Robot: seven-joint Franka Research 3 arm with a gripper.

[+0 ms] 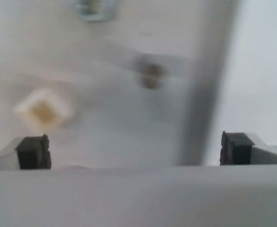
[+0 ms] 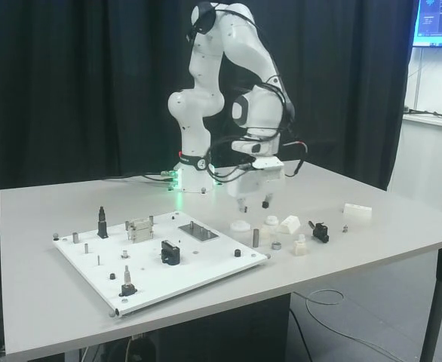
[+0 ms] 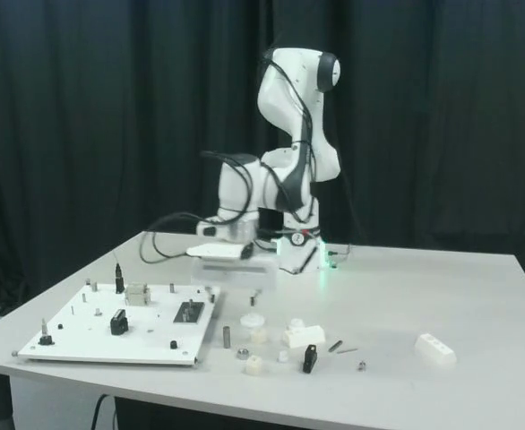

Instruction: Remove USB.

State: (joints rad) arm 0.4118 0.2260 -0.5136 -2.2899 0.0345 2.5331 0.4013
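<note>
The white arm (image 2: 219, 68) is reaching down over the grey table (image 2: 47, 204), and its gripper (image 2: 253, 202) is hanging just above the tabletop near the middle of the first room view, close to the right corner of the white board (image 2: 206, 268). In the wrist view the gripper (image 1: 134, 150) is showing both black fingertips (image 1: 33, 152) standing wide apart with nothing between them. Beneath them a white surface is lying out of focus, with a pale square piece (image 1: 43, 109) and a dark hole (image 1: 150, 75) on it.

The thing that looks like the USB (image 2: 102, 222), a slim black plug, is standing upright near the far left corner of the board, left of centre in the first room view and well apart from the gripper. In the second room view the same plug (image 3: 117, 278) is sitting at the left of the frame.

Small white loose parts (image 2: 289, 224) are lying on the table just right of the board. A green light (image 2: 177, 181) is glowing at the arm's base.
</note>
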